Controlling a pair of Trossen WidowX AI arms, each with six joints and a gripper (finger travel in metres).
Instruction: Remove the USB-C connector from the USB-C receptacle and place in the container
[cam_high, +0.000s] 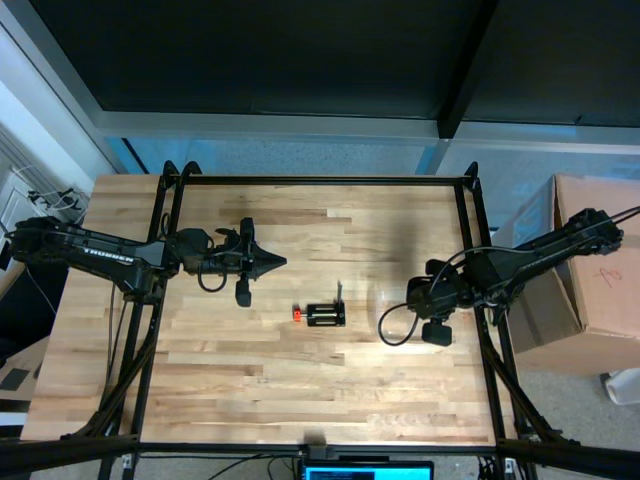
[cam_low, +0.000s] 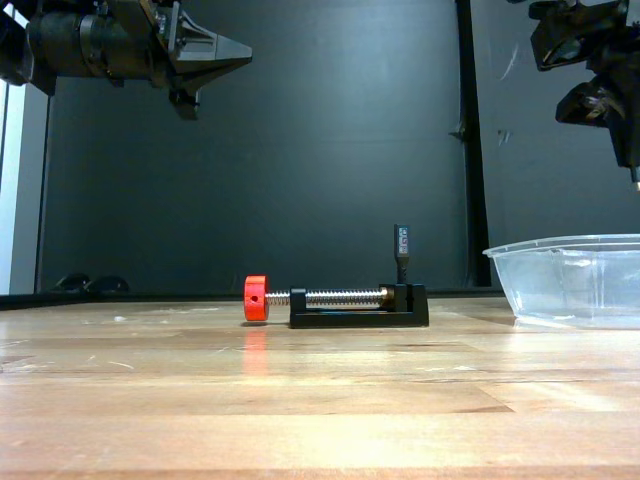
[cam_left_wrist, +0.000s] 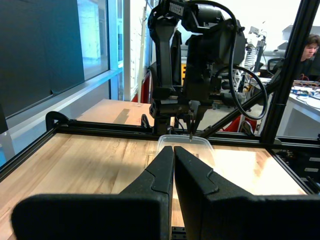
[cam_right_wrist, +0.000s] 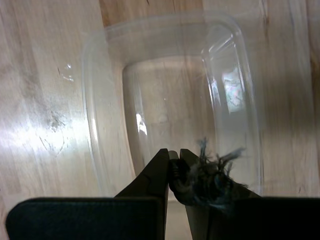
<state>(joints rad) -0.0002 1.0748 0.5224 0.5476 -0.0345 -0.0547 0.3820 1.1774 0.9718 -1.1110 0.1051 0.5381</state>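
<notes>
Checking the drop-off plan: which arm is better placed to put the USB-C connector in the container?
Right. The right hand is shut on the USB-C connector above the container; opening should probably drop it in. The left hand, shut and empty, hangs across the table.

High, low views from the near edge; wrist cameras (one per arm) both on the container (cam_right_wrist: 93, 100)

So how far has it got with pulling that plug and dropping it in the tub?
Done: the plug is out of the socket, which stands in the small clamp. In hand: the right tool is shut on the plug, above the clear tub. To do: letting go so it lands inside. The left tool is shut, empty, raised off to the clamp's left.
</notes>
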